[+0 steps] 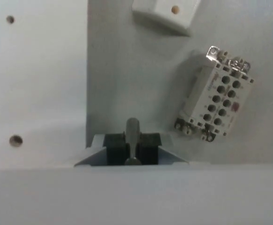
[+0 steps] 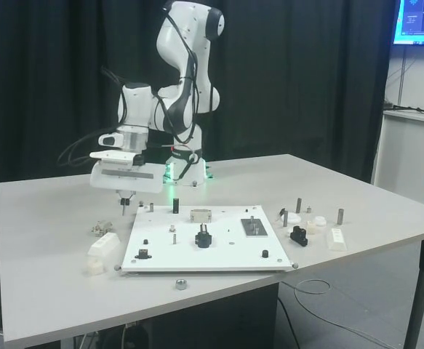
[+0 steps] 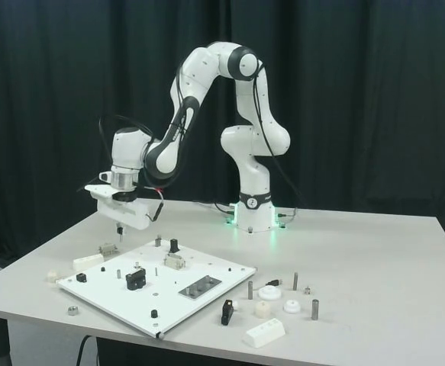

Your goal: Place round peg 2.

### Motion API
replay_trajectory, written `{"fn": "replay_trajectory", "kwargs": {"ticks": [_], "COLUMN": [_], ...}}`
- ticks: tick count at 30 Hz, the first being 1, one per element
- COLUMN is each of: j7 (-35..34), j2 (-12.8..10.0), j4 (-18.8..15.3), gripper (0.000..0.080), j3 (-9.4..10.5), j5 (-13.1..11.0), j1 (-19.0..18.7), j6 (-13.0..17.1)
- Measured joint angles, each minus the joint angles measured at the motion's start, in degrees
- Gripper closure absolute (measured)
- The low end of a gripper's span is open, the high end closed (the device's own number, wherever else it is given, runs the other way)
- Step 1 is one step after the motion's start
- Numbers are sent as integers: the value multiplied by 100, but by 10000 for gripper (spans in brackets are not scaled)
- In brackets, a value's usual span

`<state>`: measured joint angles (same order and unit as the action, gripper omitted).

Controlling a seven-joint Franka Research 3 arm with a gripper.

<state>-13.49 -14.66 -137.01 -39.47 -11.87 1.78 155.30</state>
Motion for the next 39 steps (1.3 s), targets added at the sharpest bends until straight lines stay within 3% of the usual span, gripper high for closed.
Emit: {"fn": "replay_trajectory", "kwargs": {"ticks": [13, 19, 26, 39], "j7": [554, 822, 943, 1029], "j2": [-464, -592, -678, -868], "j4": [265, 366, 490, 801], "gripper": [741, 741, 741, 741], "j3": [94, 94, 94, 94], "j5": [-1132, -1516, -1694, -1810], "j1": [1, 29, 112, 235], "j6": [25, -14, -205, -692]}}
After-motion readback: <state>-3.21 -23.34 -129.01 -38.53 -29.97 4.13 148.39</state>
